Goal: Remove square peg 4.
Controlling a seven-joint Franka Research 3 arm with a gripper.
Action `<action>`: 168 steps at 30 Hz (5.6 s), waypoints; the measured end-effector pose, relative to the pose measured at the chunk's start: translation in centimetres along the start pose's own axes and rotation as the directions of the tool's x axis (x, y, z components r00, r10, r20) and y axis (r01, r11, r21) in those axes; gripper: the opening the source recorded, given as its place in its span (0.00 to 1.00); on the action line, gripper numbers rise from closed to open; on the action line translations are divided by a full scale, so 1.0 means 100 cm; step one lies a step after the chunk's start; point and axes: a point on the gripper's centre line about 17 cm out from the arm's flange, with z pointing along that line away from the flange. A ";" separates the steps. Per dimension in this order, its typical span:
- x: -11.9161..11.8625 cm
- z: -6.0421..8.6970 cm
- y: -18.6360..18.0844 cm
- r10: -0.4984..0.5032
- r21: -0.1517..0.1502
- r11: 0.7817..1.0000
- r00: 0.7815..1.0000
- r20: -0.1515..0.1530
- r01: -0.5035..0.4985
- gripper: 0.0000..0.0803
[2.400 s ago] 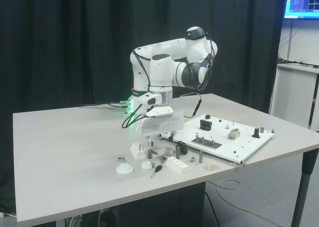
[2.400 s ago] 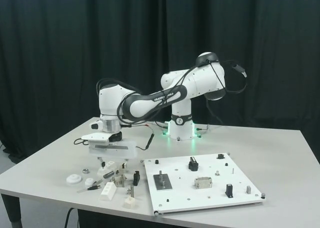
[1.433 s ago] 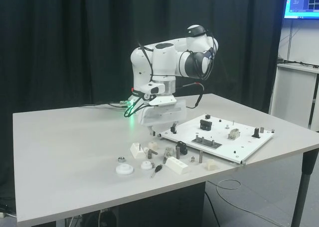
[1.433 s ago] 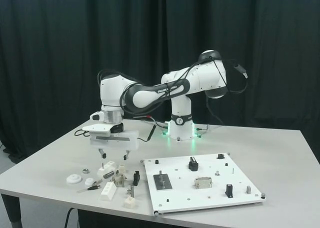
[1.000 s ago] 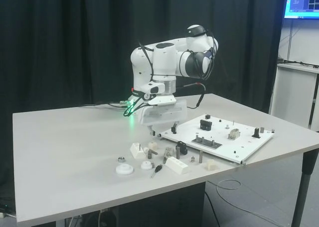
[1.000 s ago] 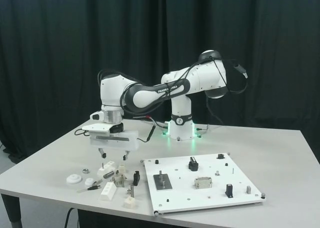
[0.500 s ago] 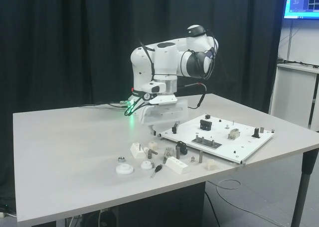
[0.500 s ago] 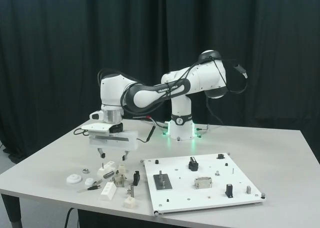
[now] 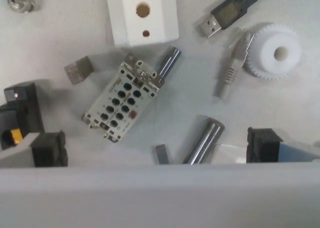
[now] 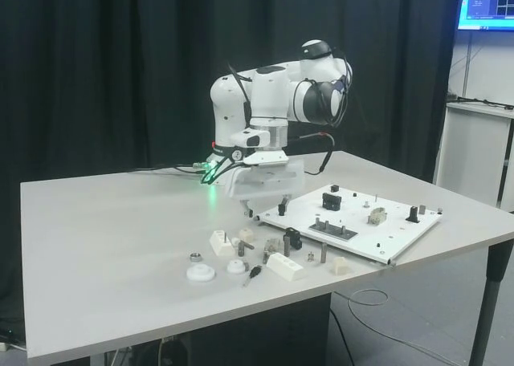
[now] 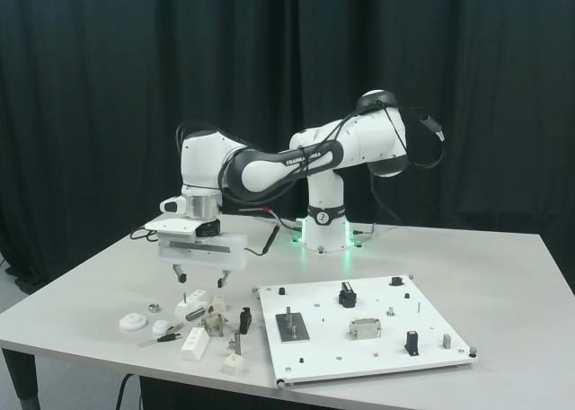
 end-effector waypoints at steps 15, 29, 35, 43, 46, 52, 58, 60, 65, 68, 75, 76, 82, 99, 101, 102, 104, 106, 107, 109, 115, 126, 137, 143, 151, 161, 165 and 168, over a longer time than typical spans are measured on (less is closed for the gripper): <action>0.012 -0.012 0.006 -0.024 -0.028 0.999 1.000 -0.003 0.024 1.00; 0.021 -0.014 0.016 -0.030 -0.036 0.999 1.000 -0.010 0.030 1.00; 0.024 -0.014 0.018 -0.032 -0.036 0.999 0.999 -0.011 0.031 1.00; 0.028 -0.015 0.019 -0.037 -0.037 0.999 0.999 -0.013 0.037 1.00; 0.030 -0.016 0.018 -0.041 -0.037 0.999 0.999 -0.014 0.041 1.00; 0.034 -0.017 0.015 -0.050 -0.036 0.998 0.999 -0.017 0.050 1.00; 0.039 -0.019 0.011 -0.060 -0.031 0.998 0.998 -0.019 0.060 1.00; 0.040 -0.020 0.009 -0.064 -0.029 0.998 0.998 -0.019 0.063 1.00; 0.044 -0.023 0.004 -0.075 -0.023 0.997 0.997 -0.020 0.074 1.00; 0.047 -0.024 -0.001 -0.082 -0.015 0.997 0.996 -0.019 0.082 1.00; 0.054 -0.030 -0.024 -0.118 0.024 0.993 0.993 -0.012 0.118 1.00; 0.055 -0.031 -0.028 -0.127 0.030 0.991 0.992 -0.010 0.127 1.00; 0.063 -0.042 -0.054 -0.178 0.063 0.982 0.984 -0.002 0.178 1.00; 0.080 -0.060 -0.141 -0.230 0.095 0.969 0.973 0.033 0.226 1.00; 0.080 -0.060 -0.154 -0.228 0.101 0.970 0.973 0.039 0.223 1.00; 0.081 -0.060 -0.160 -0.227 0.103 0.970 0.973 0.042 0.222 1.00; 0.082 -0.060 -0.173 -0.224 0.105 0.970 0.974 0.047 0.218 1.00; 0.082 -0.059 -0.185 -0.223 0.107 0.970 0.973 0.052 0.217 1.00; 0.083 -0.058 -0.191 -0.223 0.107 0.970 0.973 0.055 0.216 1.00; 0.083 -0.056 -0.204 -0.225 0.109 0.970 0.972 0.060 0.218 1.00; 0.081 -0.050 -0.242 -0.221 0.116 0.970 0.972 0.075 0.212 1.00; 0.073 -0.044 -0.306 -0.242 0.112 0.967 0.965 0.100 0.231 1.00; 0.063 -0.043 -0.370 -0.261 0.096 0.963 0.960 0.103 0.251 1.00; 0.055 -0.039 -0.407 -0.261 0.099 0.963 0.960 0.098 0.252 1.00; 0.047 -0.030 -0.445 -0.287 0.089 0.956 0.954 0.083 0.279 1.00; 0.035 -0.017 -0.485 -0.356 0.071 0.934 0.932 0.072 0.351 1.00; 0.030 -0.013 -0.497 -0.371 0.056 0.928 0.926 0.070 0.368 1.00; 0.027 -0.010 -0.505 -0.381 0.046 0.925 0.922 0.067 0.378 1.00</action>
